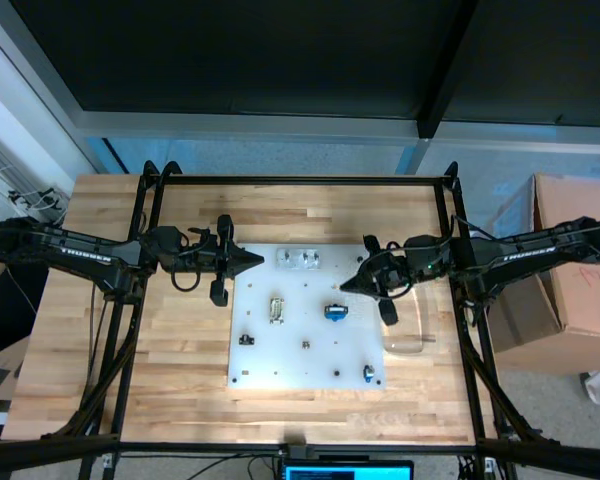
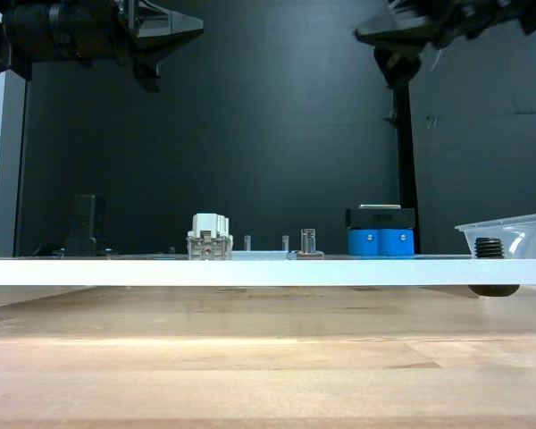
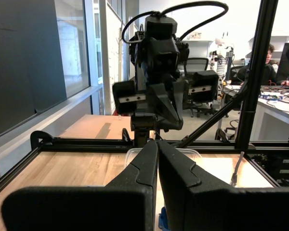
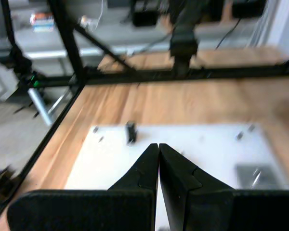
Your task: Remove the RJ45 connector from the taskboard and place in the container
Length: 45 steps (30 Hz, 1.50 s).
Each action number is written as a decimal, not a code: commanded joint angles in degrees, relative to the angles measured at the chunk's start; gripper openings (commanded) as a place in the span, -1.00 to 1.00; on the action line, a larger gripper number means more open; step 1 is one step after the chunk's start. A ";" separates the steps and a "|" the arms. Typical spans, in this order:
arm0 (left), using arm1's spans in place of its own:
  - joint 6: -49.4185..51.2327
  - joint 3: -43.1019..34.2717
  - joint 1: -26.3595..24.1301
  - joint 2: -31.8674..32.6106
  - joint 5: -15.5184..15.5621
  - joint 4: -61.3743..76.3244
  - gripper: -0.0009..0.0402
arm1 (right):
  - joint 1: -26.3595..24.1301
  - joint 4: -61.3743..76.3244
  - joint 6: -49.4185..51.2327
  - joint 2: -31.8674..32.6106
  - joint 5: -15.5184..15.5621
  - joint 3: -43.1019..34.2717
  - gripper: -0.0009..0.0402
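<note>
The white taskboard (image 1: pixel 280 365) lies mid-table. What looks like the RJ45 connector (image 1: pixel 335 311) is a dark part seated upright in a blue holder (image 2: pixel 381 241) on the board's right half; neither gripper touches it. My left gripper (image 1: pixel 252 260) hovers high over the board's far left edge, shut and holding nothing (image 3: pixel 157 143). My right gripper (image 1: pixel 348 287) hangs above the board just right of the blue holder, also shut with nothing in it (image 4: pixel 158 145). The clear plastic container (image 1: pixel 420 335) stands against the board's right edge, under the right arm.
A cream connector block (image 1: pixel 276 310), a clear part (image 1: pixel 302 260), small pegs (image 1: pixel 306 345) and a blue-black knob (image 1: pixel 368 373) also stand on the board. A black frame (image 1: pixel 300 181) rings the table. A cardboard box (image 1: pixel 570 270) sits off the right side.
</note>
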State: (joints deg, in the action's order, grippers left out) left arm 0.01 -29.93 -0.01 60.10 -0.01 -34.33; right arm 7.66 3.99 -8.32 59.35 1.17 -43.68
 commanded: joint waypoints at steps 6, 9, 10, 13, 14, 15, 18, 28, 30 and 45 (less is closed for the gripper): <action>0.00 -0.02 0.02 0.00 0.00 0.00 -0.96 | 5.92 15.47 -1.05 0.07 -2.58 -3.96 -0.96; 0.00 -0.02 0.00 0.00 0.00 0.00 -0.96 | 8.13 19.61 -3.21 0.07 -5.22 -4.68 -0.96; 0.00 -0.02 0.00 0.00 0.00 0.00 -0.96 | 8.92 20.48 -4.04 0.07 -5.92 -4.74 -0.96; 0.00 -0.02 0.02 0.00 0.00 0.00 -0.96 | 11.61 23.21 -6.40 0.09 -9.25 -5.42 -0.96; 0.00 -0.02 0.00 0.00 0.00 0.00 -0.96 | 12.79 23.76 -7.17 0.26 -10.47 -5.62 -0.96; 0.00 -0.02 0.02 0.00 0.00 0.00 -0.96 | 13.81 24.44 -8.09 0.26 -11.74 -5.81 -0.96; 0.00 -0.02 0.00 0.02 0.00 0.00 -0.96 | 16.44 26.86 -11.54 0.70 -13.77 -6.64 -0.96; 0.00 -0.02 0.02 0.02 0.00 0.00 -0.96 | 25.49 40.00 -20.37 7.80 -16.22 -12.96 -0.96; 0.00 -0.02 0.00 0.00 0.00 0.00 -0.96 | 27.23 40.85 -21.90 9.33 -16.15 -14.10 -0.96; 0.00 -0.02 0.02 0.00 0.00 0.00 -0.96 | 31.63 58.69 -31.95 23.50 -12.90 -28.94 -0.96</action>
State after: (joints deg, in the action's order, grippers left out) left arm 0.01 -29.93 -0.01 60.07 0.01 -34.30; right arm 39.22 61.21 -39.11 81.93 -11.75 -71.55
